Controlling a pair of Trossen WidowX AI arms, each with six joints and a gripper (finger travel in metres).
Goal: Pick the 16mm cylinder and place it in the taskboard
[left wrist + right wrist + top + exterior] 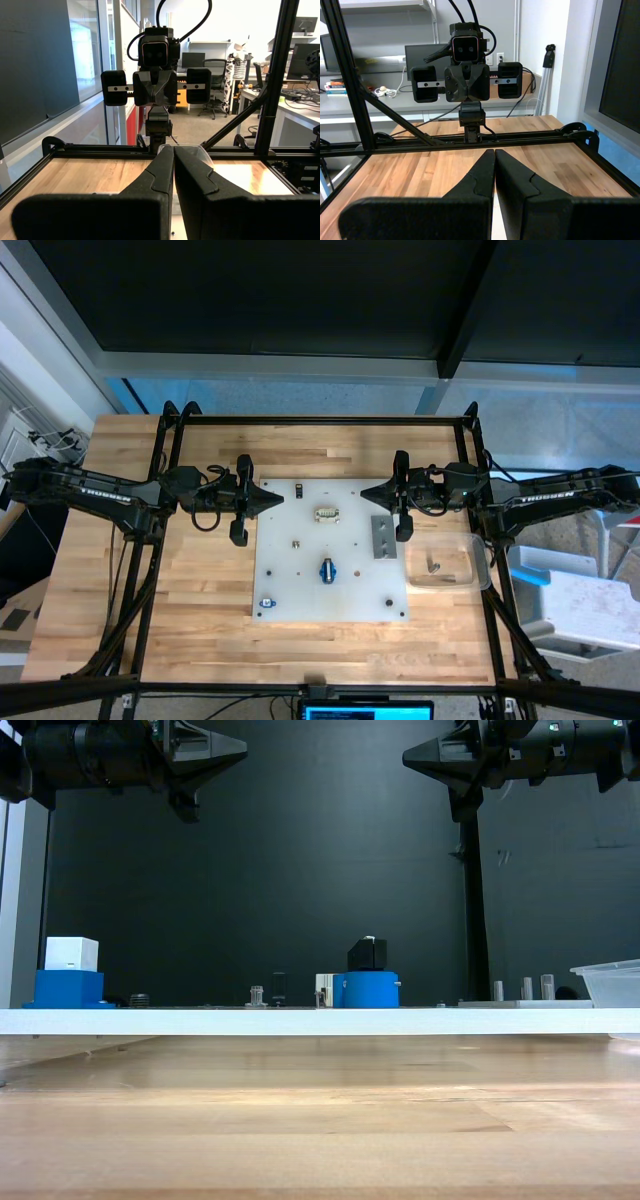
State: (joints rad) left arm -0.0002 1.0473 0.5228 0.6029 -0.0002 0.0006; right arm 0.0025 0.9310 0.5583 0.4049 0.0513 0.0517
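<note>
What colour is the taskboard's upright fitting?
Blue fitting, best in the high view; left gripper and right gripper hang shut above the taskboard's far side.

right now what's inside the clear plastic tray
The clear tray holds only the 16mm cylinder, uncovered. From table height only its wall shows. The left gripper and right gripper hang shut high above the taskboard.

A clear plastic tray (447,587) sits on the wooden tabletop (190,600), inside a black frame (320,421); a lit screen (366,709) shows at the near edge
</note>
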